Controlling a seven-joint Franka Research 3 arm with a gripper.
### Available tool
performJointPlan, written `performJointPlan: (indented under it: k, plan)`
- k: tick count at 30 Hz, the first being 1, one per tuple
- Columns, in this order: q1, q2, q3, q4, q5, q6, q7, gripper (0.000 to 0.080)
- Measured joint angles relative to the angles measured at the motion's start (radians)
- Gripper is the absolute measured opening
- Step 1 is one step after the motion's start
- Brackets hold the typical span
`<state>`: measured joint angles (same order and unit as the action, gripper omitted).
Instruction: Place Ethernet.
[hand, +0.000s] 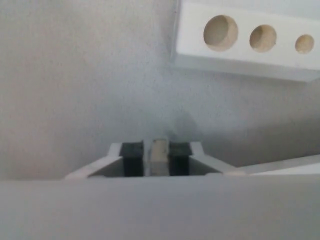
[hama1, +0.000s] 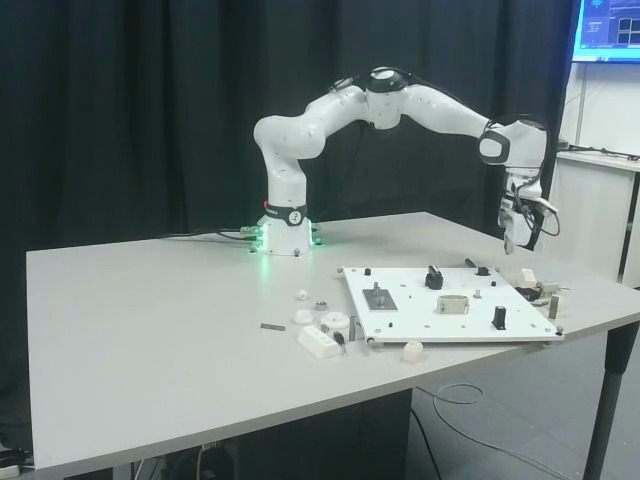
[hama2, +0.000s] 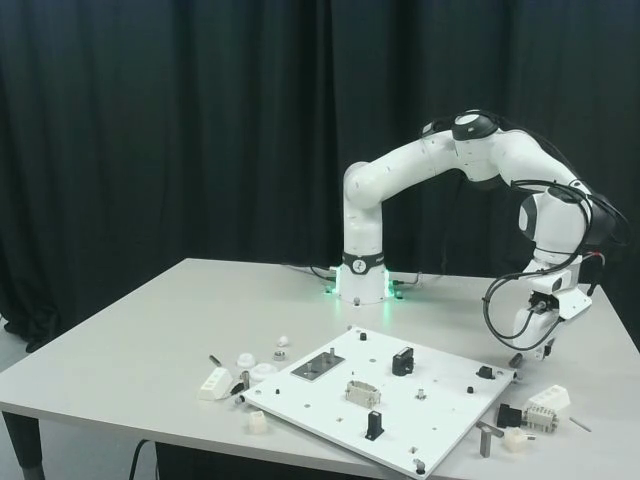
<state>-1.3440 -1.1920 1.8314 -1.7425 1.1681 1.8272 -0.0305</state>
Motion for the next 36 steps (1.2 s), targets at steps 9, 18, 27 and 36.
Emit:
performJointPlan:
  k: [9,18,27,36]
  plan:
    - [-0.004,0.0,0.001,0.005,-0.003,0.002,0.001,0.061]
    - [-0.017,0.0,0.001,0.022,-0.006,0.002,0.001,0.0759]
    - [-0.027,0.0,0.001,0.037,-0.012,0.002,0.003,0.079]
    - [-0.036,0.0,0.001,0.047,-0.022,0.0,0.003,0.08]
